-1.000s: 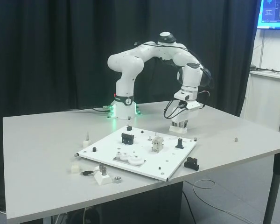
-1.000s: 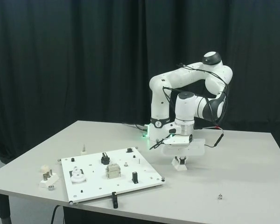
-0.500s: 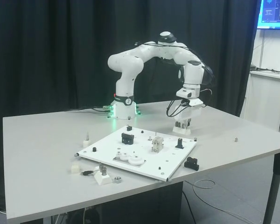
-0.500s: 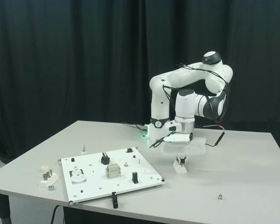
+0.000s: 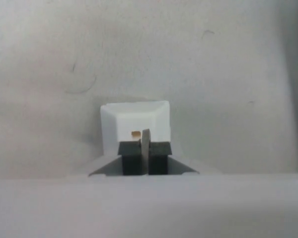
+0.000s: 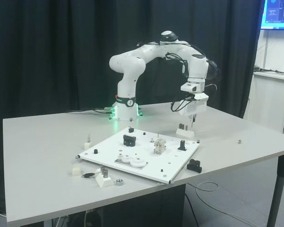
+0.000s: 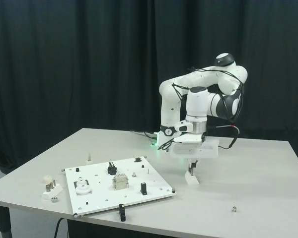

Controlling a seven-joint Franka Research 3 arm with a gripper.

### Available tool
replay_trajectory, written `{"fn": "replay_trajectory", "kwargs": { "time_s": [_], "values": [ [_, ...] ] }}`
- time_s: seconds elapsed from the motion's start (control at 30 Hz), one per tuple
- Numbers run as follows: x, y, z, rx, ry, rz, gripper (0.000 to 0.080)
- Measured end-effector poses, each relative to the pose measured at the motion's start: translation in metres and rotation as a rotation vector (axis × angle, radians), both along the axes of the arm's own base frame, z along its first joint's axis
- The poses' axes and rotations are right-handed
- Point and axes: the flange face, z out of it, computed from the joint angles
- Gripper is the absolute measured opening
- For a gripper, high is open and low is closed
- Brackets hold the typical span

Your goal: Pick square peg 1.

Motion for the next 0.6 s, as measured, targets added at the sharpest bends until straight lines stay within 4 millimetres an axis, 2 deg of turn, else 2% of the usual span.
{"fn": "replay_trajectory", "kwargs": {
  "time_s": [0.3, 0.6],
  "values": [
    [0.004, -0.002, 0.023, -0.003, 0.004, 0.005, 0.0026],
    [0.006, -0.002, 0.032, -0.002, 0.009, 0.007, 0.0026]
  ]
}}
